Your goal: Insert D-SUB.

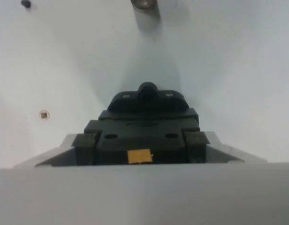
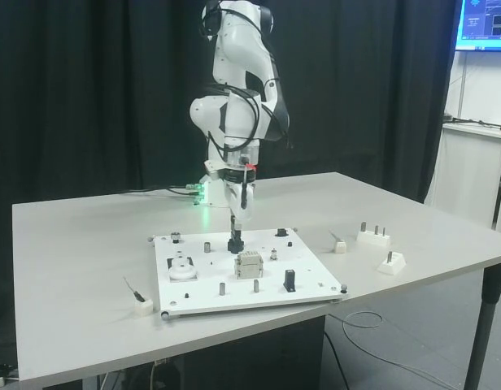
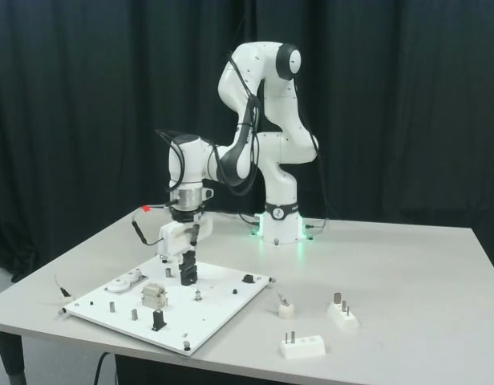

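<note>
From my console I see the white arm [image 3: 255, 152] bent over and reaching straight down to the white board [image 2: 311, 280] that lies on the grey table [image 2: 80, 244]. The gripper [image 2: 235, 236] hangs vertical above the middle of the board's far half, and its fingers are clamped on the black D-SUB connector [image 1: 147, 124], which fills the centre of the wrist view with its two screw heads and rounded cable end showing. In the first room view the connector [image 2: 234, 243] sits at the fingertips, down at the board; I cannot tell whether it is touching the surface or just above it. Just near of it on the board stands a small white and grey block [image 2: 248, 264], and further near and to the right a small black upright part [image 2: 289, 279]. A white round disc part [image 2: 183, 270] lies toward the board's left side, with a few short grey pegs [image 2: 208, 245] scattered around. Off the board, on the table to the right, I see white holders with pins [image 2: 373, 236], well apart from the gripper, and a small white block with a wire [image 2: 141, 305] near the board's left near corner. A green light [image 3: 258, 230] glows at the arm's base.
</note>
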Robot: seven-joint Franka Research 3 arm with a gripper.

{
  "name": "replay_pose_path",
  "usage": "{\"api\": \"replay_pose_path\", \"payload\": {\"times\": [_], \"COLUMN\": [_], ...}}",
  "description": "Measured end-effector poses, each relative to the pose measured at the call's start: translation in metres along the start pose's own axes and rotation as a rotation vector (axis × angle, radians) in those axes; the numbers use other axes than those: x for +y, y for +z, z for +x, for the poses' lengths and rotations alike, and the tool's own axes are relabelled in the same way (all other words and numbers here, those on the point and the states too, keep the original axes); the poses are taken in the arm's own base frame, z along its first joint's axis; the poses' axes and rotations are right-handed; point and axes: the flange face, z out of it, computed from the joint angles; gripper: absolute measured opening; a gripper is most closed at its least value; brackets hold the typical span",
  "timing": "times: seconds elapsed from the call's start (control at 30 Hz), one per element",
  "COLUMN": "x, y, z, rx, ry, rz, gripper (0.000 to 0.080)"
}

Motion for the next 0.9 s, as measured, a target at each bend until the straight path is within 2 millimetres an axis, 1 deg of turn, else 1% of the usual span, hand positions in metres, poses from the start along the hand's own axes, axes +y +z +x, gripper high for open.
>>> {"api": "replay_pose_path", "payload": {"times": [0.9], "x": [0.0039], "y": [0.0029], "z": [0.0013], "rx": [0.003], "ry": [-0.007], "rz": [-0.001], "gripper": [0.0386]}}
